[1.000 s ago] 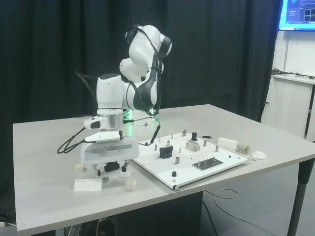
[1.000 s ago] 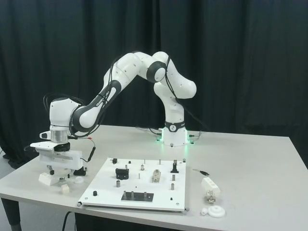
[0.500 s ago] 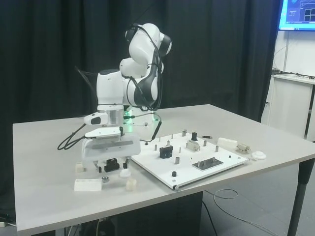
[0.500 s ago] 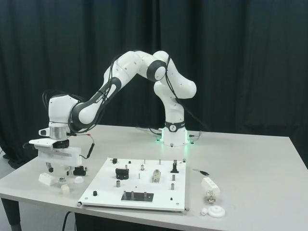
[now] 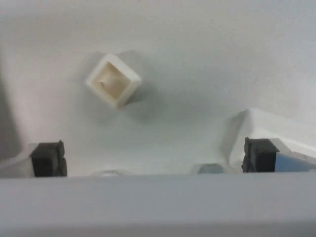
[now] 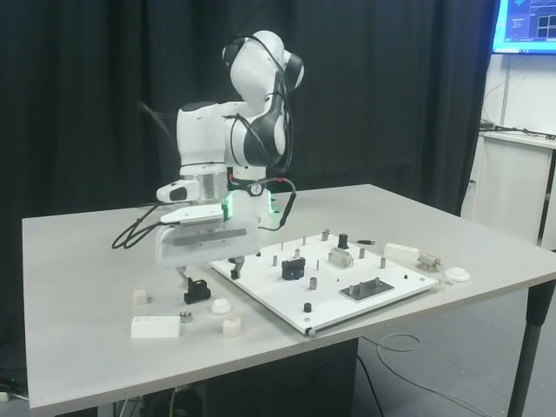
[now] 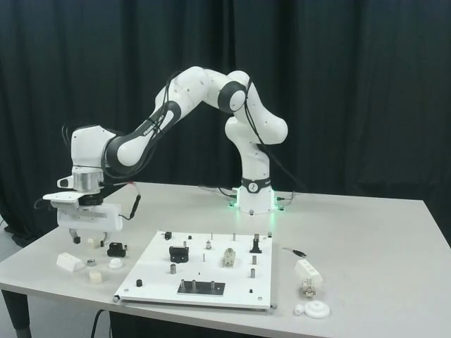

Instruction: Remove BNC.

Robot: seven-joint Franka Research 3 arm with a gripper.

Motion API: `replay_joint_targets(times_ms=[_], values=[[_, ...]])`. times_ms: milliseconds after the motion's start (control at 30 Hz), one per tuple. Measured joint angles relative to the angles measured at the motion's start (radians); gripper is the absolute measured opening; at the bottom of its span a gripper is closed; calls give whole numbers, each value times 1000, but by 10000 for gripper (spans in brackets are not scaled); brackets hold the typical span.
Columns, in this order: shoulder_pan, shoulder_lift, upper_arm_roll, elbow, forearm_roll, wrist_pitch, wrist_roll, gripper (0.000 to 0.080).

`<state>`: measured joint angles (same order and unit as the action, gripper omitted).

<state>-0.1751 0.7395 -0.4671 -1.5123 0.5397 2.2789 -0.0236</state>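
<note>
The gripper has lifted off the little cluster of loose parts it was crouched over a second ago and now hangs above the table, swinging back toward the white board. Its jaws stand wide apart with nothing between them (the wrist view shows only bare table and a small white cup below). The black piece left just beside the board looks like the BNC, so I'd judge the removal essentially done.
</note>
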Motion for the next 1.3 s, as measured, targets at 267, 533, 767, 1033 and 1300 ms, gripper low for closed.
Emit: replay_joint_targets(times_ms=[267,533,767,1033,1300], values=[[33,-36,-11,-3,-3,-59,45,800],[97,-71,-62,-12,-10,-158,102,800],[173,-110,-119,-36,-14,-253,165,800],[257,-171,-157,-101,-41,-294,248,800],[323,-238,-159,-196,-87,-290,346,800]])
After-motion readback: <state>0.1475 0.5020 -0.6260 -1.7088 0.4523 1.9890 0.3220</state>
